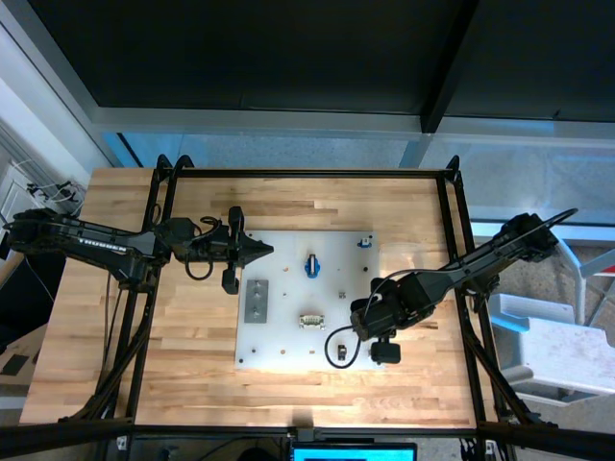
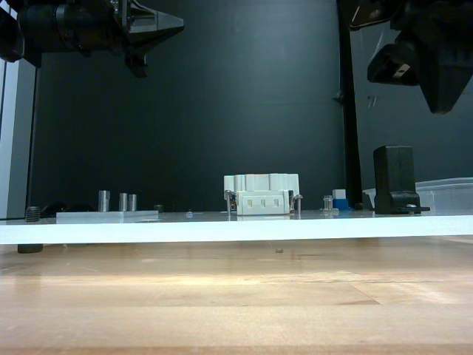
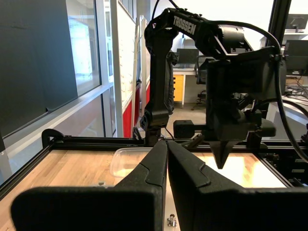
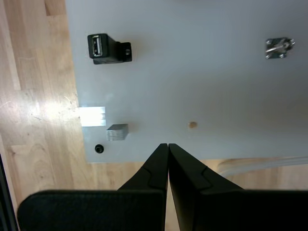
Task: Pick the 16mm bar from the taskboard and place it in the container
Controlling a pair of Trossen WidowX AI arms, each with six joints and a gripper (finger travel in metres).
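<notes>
One taskboard (image 1: 288, 336) is carrying one grey block (image 1: 257, 300), one blue part (image 1: 311, 265), one white connector (image 1: 310, 322) and one black upright part (image 2: 395, 177); one container (image 2: 447, 194) is sitting beside it. Two pincers are hovering closed: left pincer (image 3: 167, 142) over its left edge, right pincer (image 4: 168, 144) over its right.

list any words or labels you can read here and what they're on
"TROSSEN": white letters on the black right arm, whose shut right gripper hangs over the flat white taskboard by its near right edge.
Unreadable: small white lettering on the black left arm; its shut left gripper is over the taskboard's far left corner.
No other text shows.
</notes>
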